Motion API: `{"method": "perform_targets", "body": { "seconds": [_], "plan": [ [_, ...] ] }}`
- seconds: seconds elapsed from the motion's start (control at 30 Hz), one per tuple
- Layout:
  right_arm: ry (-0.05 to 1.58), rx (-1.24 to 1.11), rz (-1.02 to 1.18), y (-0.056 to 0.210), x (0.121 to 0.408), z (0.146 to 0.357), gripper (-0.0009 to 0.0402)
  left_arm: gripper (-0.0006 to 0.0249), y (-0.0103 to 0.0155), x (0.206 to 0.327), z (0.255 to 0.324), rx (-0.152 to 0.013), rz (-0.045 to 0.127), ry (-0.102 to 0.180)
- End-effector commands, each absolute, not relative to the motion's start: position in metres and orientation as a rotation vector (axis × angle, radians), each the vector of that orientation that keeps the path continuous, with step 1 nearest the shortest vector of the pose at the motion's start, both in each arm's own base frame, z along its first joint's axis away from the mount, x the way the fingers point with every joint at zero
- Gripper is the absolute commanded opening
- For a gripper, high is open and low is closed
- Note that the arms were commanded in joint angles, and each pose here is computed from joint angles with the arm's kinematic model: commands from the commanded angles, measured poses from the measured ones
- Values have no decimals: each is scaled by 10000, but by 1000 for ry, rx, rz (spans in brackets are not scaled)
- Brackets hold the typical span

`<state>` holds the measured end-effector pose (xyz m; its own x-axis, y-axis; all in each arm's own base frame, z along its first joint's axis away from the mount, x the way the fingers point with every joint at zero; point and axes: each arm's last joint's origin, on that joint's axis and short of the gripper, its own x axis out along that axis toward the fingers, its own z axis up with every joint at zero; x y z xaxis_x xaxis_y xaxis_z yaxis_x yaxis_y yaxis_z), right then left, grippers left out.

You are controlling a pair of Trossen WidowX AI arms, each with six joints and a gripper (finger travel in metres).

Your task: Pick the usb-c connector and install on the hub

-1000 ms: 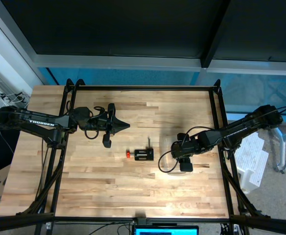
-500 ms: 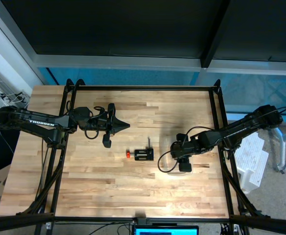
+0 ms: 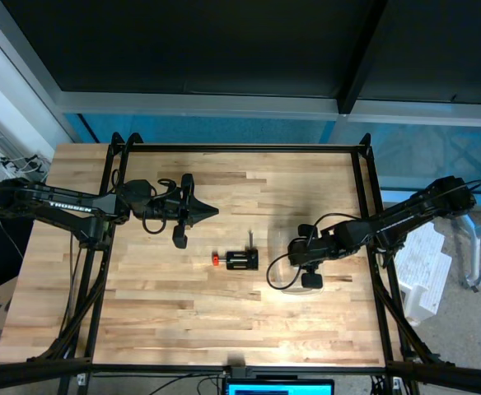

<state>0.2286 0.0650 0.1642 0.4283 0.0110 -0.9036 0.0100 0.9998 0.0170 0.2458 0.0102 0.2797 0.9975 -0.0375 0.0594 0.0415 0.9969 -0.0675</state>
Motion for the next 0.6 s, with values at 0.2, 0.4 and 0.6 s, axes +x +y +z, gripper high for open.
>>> {"method": "perform_targets", "body": {
  "seconds": [0.2,0.4,0.6],
  "plan": [
    [1124,23,4,653,2291,1646,-1,0,103,2459,2798,-68,-39,-59],
    [1124,24,3,653,2291,1646,0,0,102,2459,2798,-69,-40,-59],
    [1123,25,2,652,2292,1646,0,0,103,2459,2798,-69,-39,-59]
  ]
}}
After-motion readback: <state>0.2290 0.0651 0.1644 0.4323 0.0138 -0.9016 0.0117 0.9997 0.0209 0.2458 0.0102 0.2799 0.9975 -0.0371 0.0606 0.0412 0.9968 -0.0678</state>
